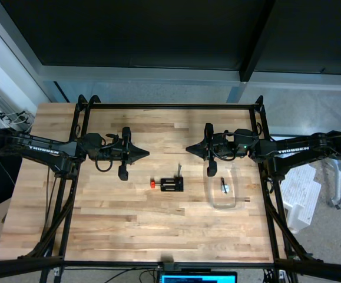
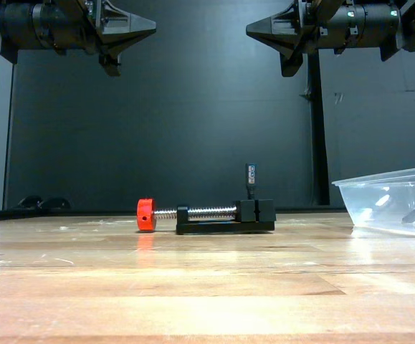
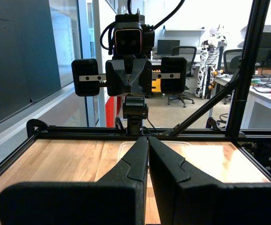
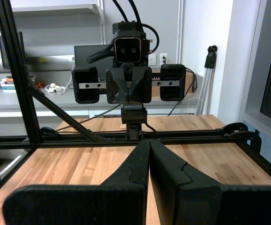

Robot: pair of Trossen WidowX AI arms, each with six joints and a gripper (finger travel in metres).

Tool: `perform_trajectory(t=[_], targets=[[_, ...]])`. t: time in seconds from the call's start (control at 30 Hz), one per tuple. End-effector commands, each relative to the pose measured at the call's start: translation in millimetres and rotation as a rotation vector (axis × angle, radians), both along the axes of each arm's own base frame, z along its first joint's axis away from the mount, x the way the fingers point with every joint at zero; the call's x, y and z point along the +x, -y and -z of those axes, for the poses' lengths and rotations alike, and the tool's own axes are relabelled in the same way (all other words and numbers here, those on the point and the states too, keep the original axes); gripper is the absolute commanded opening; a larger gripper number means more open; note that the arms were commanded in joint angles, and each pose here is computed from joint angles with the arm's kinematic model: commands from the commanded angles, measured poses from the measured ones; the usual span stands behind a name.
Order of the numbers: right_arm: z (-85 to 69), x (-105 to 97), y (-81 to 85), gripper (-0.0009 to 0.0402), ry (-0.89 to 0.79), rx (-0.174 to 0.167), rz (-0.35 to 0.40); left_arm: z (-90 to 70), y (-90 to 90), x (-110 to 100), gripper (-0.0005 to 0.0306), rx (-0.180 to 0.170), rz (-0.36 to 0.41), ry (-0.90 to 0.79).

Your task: Remove the USB-C connector from taskboard and place in the container

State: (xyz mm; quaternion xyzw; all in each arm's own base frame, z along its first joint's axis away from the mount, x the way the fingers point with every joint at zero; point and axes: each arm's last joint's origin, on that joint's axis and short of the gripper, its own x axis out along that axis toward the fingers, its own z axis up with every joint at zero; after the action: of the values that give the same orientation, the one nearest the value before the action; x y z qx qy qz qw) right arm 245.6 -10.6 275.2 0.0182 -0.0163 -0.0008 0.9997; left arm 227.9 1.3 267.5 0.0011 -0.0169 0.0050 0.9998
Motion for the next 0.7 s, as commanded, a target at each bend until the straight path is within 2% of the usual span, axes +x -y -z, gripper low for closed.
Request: perform_trajectory(t=[0.03, 0.47, 0.7], targets=[[0.3, 0.0, -0.3, 0.0, -0.001, -0.002, 0.0, -0.2, 0.0, 0.0, 0.0, 0.0, 0.0, 0.001], [0.6, -0.2, -1.5, 0.0, 0.002, -0.006, 0.004, -0.1, 0.0, 0.1, 0.0, 0.0, 0.0, 0.0], [3.2, -0.7, -2.7, 0.0, -0.006, -0.02, -0.001, -0.1, 0.0, 0.1, 0.0, 0.0, 0.0, 0.0]])
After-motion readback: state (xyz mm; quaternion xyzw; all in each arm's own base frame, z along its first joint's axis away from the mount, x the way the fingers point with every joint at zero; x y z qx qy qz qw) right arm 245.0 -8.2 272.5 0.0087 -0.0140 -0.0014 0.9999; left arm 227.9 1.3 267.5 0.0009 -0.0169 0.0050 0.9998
